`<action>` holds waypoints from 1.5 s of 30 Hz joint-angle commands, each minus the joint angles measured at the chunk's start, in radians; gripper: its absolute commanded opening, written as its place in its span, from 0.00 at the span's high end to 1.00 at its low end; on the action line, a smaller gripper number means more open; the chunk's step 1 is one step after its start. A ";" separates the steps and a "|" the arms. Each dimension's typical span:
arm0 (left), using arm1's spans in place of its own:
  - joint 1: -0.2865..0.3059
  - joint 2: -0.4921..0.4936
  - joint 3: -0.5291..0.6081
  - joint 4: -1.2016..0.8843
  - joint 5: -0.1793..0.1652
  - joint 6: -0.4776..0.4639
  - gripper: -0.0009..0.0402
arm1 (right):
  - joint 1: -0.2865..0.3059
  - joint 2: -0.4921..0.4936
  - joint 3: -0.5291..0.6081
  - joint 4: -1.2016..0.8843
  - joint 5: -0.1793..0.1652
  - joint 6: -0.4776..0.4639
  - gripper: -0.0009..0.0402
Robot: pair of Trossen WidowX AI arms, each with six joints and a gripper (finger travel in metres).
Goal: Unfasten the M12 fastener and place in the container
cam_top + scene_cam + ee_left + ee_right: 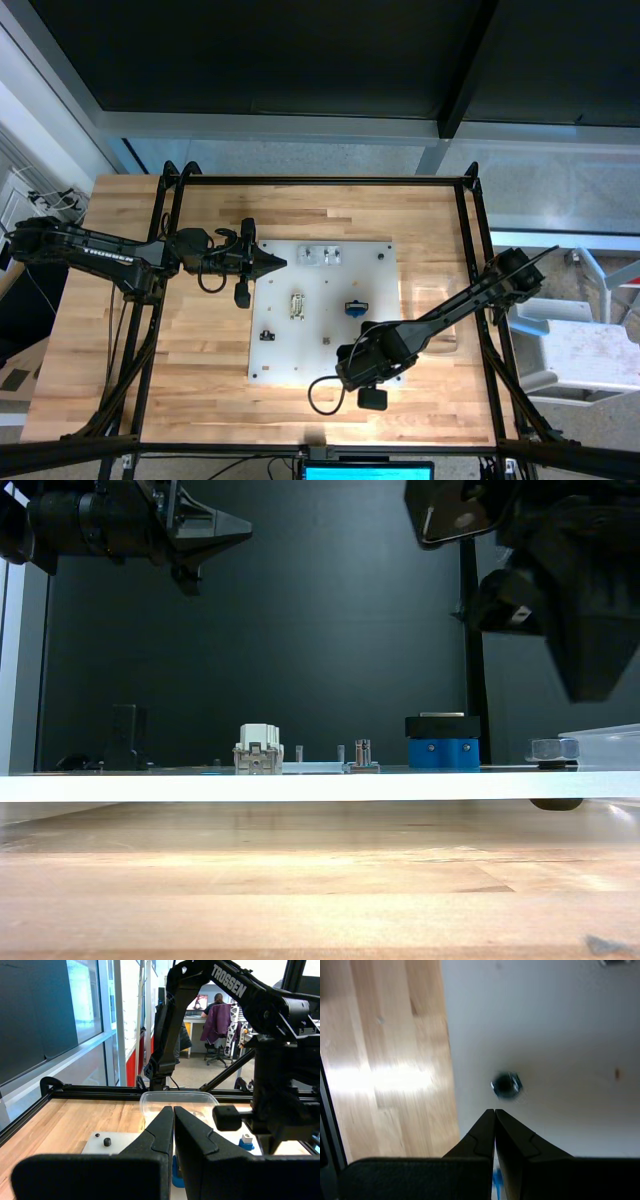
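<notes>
The silver M12 nut (553, 749) sits on its black stud at the white board's (300, 350) near right edge, with a dark ring under it. From above it shows as a small hex with a dark centre (506, 1085). My right gripper (494, 1111) hangs just above and beside the nut, pointing down, shut with nothing between its fingers; in the high view the gripper (352, 372) covers the stud. The clear container (437, 312) lies right of the board, partly under the right arm, and I see no nut in it. My left gripper (275, 262) hovers shut at the board's far left.
On the board stand a blue block (443, 750), a white connector (258, 752) and a silver post (362, 753). A small black post (381, 255) stands at the far right corner. A black frame rails the wooden table (120, 300).
</notes>
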 commanded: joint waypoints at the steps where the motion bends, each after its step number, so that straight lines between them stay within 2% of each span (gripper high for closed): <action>1: 0.000 0.000 0.000 0.000 0.000 0.000 0.98 | 0.002 0.019 0.000 0.031 -0.014 -0.010 0.98; 15: 0.000 0.000 0.000 0.000 0.000 0.000 0.98 | 0.002 0.031 -0.028 0.049 -0.006 -0.015 0.98; 19: 0.000 0.000 0.000 0.000 0.000 0.000 0.98 | 0.002 0.030 -0.029 0.047 0.034 -0.010 0.98; 24: 0.000 0.000 0.000 0.000 0.000 0.000 0.98 | 0.000 0.030 -0.029 0.036 0.044 -0.005 0.98; 36: 0.000 0.000 0.000 0.000 0.000 0.000 0.98 | -0.001 0.029 -0.029 0.027 0.046 0.002 0.98; 37: 0.000 0.000 0.000 0.000 0.000 0.000 0.98 | -0.001 0.029 -0.029 0.021 0.054 0.000 0.98; 38: 0.000 0.000 0.000 0.000 0.000 0.000 0.98 | -0.001 0.027 -0.029 0.005 0.093 0.004 0.98; 41: 0.000 0.000 0.000 0.000 0.000 0.000 0.98 | 0.000 0.011 -0.028 -0.084 0.282 0.051 0.98; 42: 0.000 0.000 0.000 0.000 0.000 0.000 0.98 | 0.000 0.006 -0.027 -0.108 0.318 0.072 0.98; 43: 0.000 0.000 0.000 0.000 0.000 0.000 0.98 | 0.000 0.002 -0.026 -0.123 0.334 0.073 0.98; 45: 0.000 0.000 0.000 0.000 0.000 0.000 0.98 | 0.000 -0.007 -0.026 -0.130 0.330 0.071 0.98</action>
